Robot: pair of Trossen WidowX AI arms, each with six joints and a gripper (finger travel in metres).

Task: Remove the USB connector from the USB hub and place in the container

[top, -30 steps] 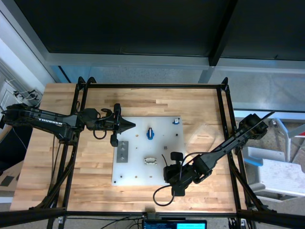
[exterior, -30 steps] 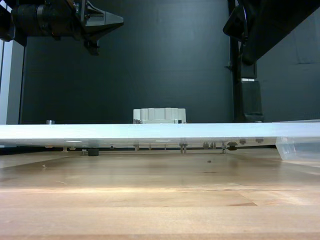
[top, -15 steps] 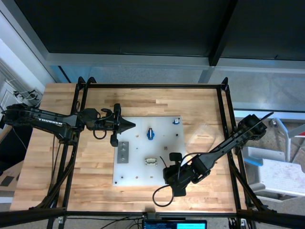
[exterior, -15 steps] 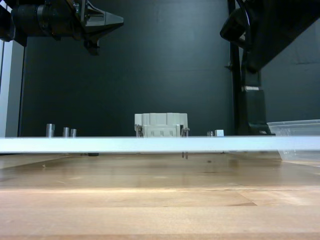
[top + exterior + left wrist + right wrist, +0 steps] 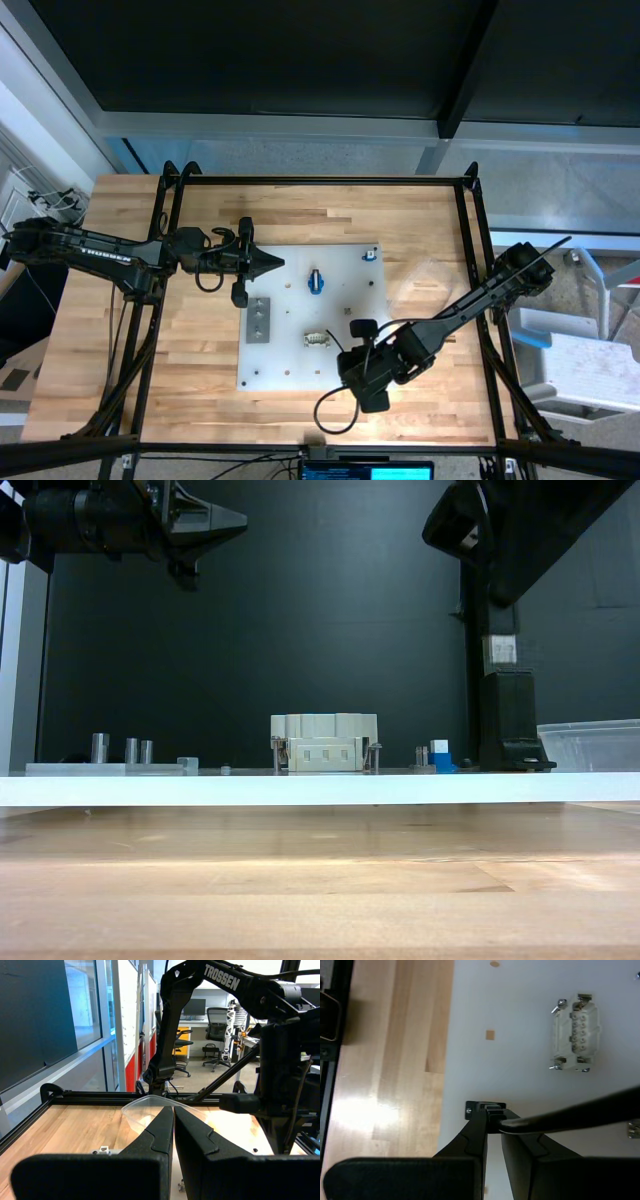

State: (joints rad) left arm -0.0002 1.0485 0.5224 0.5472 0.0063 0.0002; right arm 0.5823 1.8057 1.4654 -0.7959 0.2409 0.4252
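**Pinching the USB connector (image 5: pixel 493 1109) in the right hand (image 5: pixel 492 1116), at the USB hub (image 5: pixel 472 1108).**

Grips the small black plug body between closed-in fingers (image 5: pixel 472 1132), right against the hub on the white board's (image 5: pixel 520 1010) near edge, apparently not yet pulled free; thin cable (image 5: pixel 580 1110) trailing off sideways. Judged light, rigid at the plug and limp along the cable, so better held on the body and drawn straight out than tugged by the cable; probably snug enough in its socket to drag the board along. Finds the container (image 5: pixel 425 285) on the table (image 5: pixel 200 400), near the board's right edge. Shows the left hand (image 5: pixel 278 262) hanging high over the board's far left corner, fingers (image 5: pixel 160 1132) pressed together. Reads TROSSEN in white on the right arm (image 5: pixel 167 1025), seen from the left wrist.
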